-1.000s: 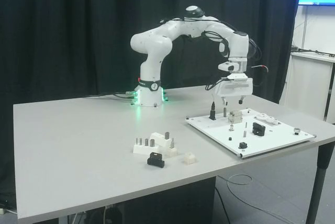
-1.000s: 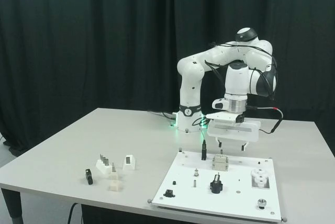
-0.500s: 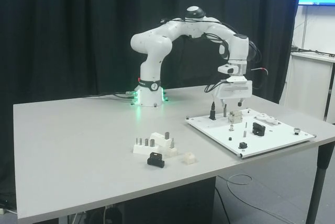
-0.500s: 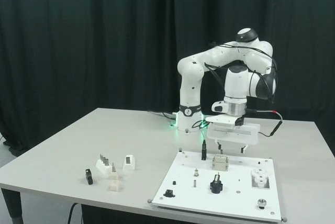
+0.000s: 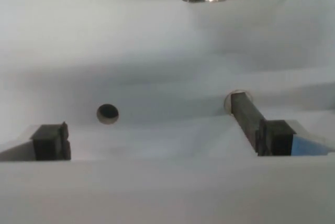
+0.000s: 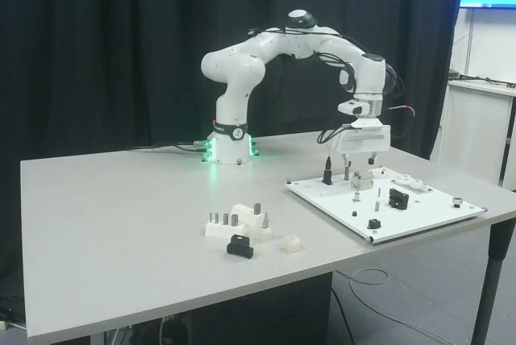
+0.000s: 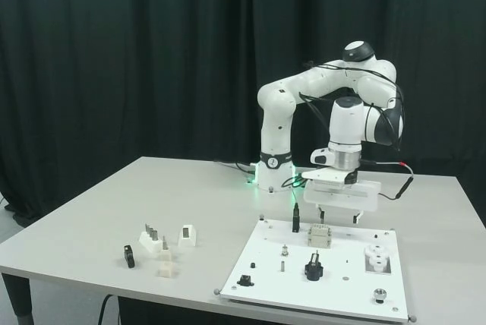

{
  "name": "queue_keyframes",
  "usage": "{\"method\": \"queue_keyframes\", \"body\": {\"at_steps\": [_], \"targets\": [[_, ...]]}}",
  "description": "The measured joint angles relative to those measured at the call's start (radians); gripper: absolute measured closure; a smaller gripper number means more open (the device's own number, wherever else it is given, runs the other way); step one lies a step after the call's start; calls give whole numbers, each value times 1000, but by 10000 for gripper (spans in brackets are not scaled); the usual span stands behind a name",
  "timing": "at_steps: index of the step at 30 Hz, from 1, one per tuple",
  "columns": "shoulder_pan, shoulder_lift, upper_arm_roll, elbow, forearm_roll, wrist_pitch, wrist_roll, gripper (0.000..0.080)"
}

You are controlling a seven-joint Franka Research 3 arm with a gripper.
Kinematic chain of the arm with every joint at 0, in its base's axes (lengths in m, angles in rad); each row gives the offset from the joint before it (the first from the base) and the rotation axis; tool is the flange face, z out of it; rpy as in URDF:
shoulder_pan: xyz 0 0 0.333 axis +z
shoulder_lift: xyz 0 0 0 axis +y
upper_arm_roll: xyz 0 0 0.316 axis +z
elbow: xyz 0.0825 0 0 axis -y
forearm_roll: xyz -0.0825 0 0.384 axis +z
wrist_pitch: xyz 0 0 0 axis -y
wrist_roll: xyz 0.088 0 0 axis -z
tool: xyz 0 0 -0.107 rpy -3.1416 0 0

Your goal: Insert square peg 3.

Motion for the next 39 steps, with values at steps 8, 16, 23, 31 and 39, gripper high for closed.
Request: {"method": "queue_keyframes", "body": {"at_steps": [8,16,23,31,39], "targets": [[0,0,3,9,0,-3,11,3],[-1,0,6,15,-4,-5,21,3],[-7,0,8,16,-15,-5,22,3],[-12,0,10,18,-19,-7,25,3],[-14,0,10,28,-18,-15,30,3]]}}
